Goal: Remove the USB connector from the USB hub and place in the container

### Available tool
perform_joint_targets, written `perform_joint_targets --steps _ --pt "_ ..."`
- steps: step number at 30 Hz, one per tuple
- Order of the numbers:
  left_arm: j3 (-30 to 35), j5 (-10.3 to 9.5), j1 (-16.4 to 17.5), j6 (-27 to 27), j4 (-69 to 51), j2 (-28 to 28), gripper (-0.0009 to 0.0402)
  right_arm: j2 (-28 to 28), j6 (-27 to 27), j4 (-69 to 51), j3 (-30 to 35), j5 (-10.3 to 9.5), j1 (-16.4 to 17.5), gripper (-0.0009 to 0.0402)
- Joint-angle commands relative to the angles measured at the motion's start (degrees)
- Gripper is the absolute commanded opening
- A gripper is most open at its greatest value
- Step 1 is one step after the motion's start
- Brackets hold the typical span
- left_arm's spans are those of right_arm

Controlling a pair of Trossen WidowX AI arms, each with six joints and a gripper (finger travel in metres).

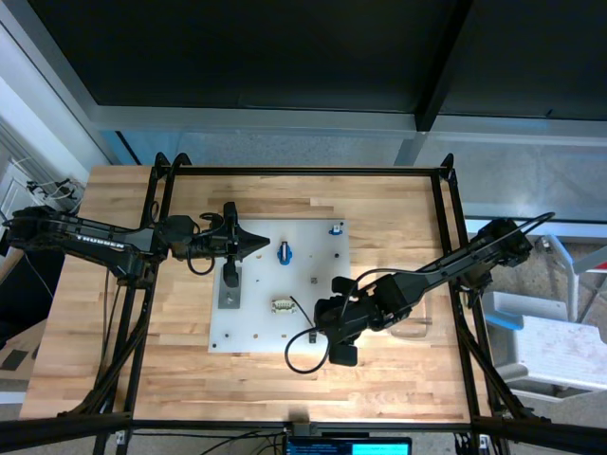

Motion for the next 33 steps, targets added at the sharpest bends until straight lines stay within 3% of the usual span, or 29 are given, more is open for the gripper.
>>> perform_joint_targets --steps 1,23,33 --pt "0.0 0.0 0.0 0.0 0.0 0.0 0.0001 1.1 -0.2 0.8 0.0 0.04 0.0 0.0153" --pt "0.0 0.02 0.0 0.0 0.0 0.0 0.0001 6.9 -2.6 5.9 -0.2 0.68 -0.3 0.0153" --pt "0.0 0.0 0.0 0.0 0.0 0.0 0.0001 6.9 -2.7 5.9 -0.7 0.9 -0.4 0.0153"
